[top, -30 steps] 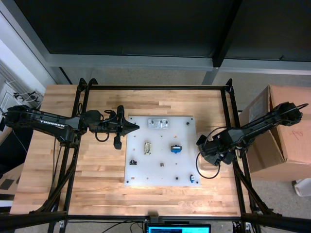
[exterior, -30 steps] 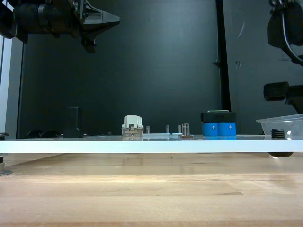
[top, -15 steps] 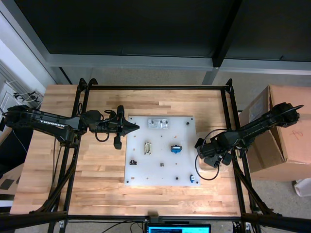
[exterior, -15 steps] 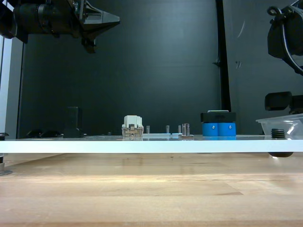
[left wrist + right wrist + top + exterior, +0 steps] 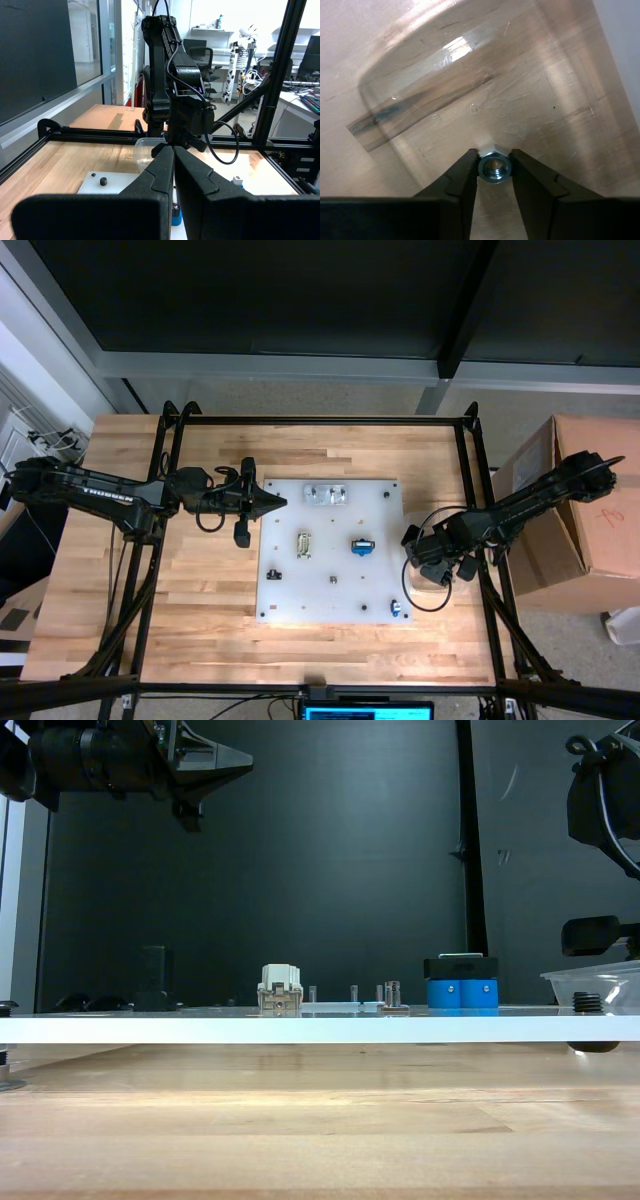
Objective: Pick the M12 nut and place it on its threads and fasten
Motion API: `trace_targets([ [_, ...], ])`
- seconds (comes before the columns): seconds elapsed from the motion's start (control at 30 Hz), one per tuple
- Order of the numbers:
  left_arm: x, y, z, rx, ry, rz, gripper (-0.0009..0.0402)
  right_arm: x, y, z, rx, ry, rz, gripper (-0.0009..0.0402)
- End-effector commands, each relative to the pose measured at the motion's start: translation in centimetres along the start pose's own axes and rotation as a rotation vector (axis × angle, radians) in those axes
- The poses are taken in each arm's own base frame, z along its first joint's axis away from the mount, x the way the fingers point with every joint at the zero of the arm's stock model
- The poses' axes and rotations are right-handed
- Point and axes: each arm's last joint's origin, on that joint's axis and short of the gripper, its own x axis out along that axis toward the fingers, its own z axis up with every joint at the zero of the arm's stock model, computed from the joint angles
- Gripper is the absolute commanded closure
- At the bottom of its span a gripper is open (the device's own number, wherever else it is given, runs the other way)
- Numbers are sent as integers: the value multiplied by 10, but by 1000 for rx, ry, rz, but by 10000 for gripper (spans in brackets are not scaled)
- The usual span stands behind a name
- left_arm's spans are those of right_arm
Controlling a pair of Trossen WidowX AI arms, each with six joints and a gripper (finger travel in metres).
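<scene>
Right gripper (image 5: pixel 495 161), down inside the clear tray (image 5: pixel 420 65): fingers (image 5: pixel 460 180) pinching the silver nut (image 5: pixel 495 168) from two opposite sides, hole toward the camera, at or just above the tray floor; cannot tell whether lifted yet. Against a second ago: lower in the low view, and shifted slightly toward the near edge in the high view. Reads as the pick step with the grip made; lifting out, carrying to the stud and turning down all still to do. Left gripper (image 5: pixel 173 160): fingers pressed together on nothing, high over the far left edge of the white board (image 5: pixel 330 525), unmoved over the same second. Stud (image 5: pixel 588 1003): bare, ribs showing, standing in front of the tray in the low view, no nut on it. Count: two arms, two grippers, one nut, one stud, one tray, one board, one cardboard box (image 5: pixel 585 500) beside the table on the right.
</scene>
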Motion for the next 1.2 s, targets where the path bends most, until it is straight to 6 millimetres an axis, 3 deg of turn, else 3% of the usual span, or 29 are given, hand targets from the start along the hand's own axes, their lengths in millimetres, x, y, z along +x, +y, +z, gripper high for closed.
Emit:
trace_targets([
  [0.03, 0, 0, 0, 0, -1, 0, 393, -1, 0, 0, 1, -1, -4, 340],
  [0.33, 0, 0, 0, 0, -1, 0, 393, -16, -4, 4, -4, 8, 3, 383],
  [0.7, 0, 0, 0, 0, -1, 0, 393, -60, -21, 24, -28, 30, -61, 394],
  [0.9, 0, 0, 0, 0, -1, 0, 393, -80, -35, 45, -42, 48, -65, 393],
  [1.2, 0, 0, 0, 0, -1, 0, 393, -88, -60, 89, -71, 25, -81, 393],
])
